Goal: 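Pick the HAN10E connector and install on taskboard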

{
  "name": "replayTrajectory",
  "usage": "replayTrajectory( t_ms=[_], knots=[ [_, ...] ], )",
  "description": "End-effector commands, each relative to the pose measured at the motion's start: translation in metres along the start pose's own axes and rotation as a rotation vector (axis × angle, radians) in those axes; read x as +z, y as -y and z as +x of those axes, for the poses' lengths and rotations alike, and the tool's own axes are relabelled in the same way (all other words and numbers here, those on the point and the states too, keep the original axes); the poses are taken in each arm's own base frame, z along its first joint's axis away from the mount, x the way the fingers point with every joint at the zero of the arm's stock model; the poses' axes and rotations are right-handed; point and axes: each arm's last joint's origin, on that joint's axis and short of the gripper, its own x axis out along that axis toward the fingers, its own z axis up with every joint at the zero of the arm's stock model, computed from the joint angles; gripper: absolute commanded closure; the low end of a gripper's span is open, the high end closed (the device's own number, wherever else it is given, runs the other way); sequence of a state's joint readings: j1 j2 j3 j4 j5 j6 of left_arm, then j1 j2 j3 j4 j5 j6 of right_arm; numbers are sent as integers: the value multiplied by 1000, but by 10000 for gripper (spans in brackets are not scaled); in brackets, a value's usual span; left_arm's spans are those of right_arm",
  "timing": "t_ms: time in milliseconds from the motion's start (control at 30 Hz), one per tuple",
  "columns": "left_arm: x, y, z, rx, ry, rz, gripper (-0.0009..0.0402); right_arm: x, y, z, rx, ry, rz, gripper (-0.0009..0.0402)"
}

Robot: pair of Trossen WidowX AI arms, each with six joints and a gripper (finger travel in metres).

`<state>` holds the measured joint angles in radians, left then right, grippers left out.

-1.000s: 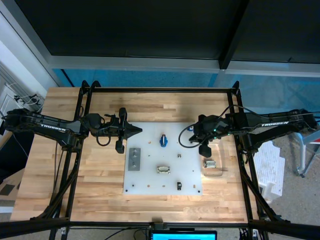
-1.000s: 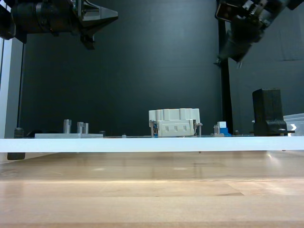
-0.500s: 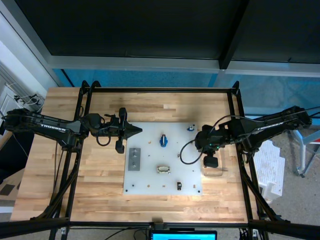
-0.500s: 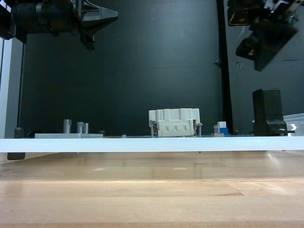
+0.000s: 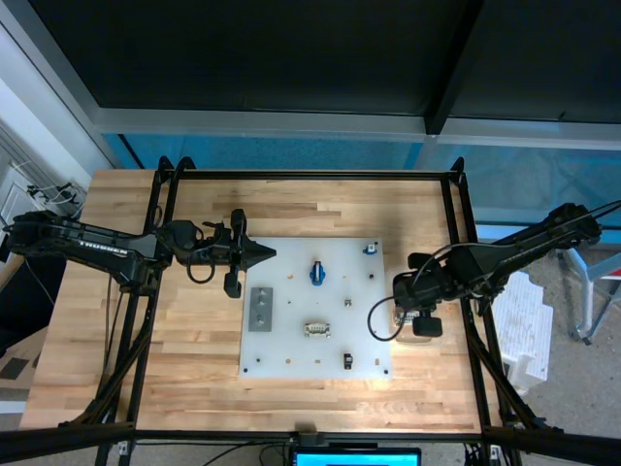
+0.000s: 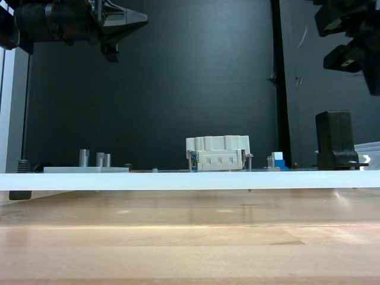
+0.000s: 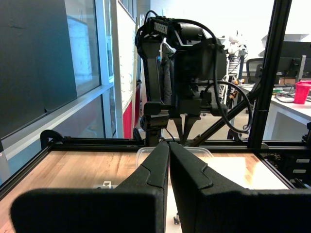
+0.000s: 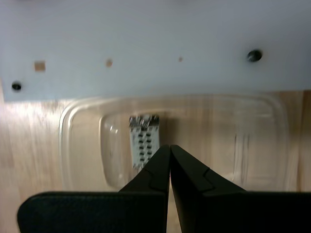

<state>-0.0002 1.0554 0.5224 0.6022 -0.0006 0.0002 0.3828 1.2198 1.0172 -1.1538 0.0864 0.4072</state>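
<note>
**Colours on the Bench**

The taskboard [image 5: 291,291], mid-frame in the high view, was plain white. It bore a grey metal block [image 5: 261,308] and a blue part [image 5: 317,273]. The HAN10E connector [image 8: 144,141] was pale beige-grey with rows of dark dots and lay in a clear tray [image 8: 252,141]. The table [image 5: 175,369] was striped light wood. The left gripper [image 5: 270,252], left of centre, and the right gripper [image 8: 170,148], right of centre, were black.

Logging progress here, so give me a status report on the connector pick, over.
Left gripper shut, over far left corner of taskboard. Right gripper shut, above clear tray. HAN10E connector lying in tray, ungrasped. Nothing between them.
</note>
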Motion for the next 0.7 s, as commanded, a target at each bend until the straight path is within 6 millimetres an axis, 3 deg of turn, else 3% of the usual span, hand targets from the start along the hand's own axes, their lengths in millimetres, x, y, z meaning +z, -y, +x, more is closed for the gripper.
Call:
replayTrajectory(
  t_ms=[33, 300, 700],
  knots=[
    [0, 0, 0, 0, 0, 0, 392, -4, -4, 0, 3, -17, -5, 381],
    [0, 0, 0, 0, 0, 0, 392, -12, -10, 8, 15, -63, 21, 294],
    [0, 0, 0, 0, 0, 0, 392, -8, -16, 20, -52, -75, -12, 158]
  ],
)
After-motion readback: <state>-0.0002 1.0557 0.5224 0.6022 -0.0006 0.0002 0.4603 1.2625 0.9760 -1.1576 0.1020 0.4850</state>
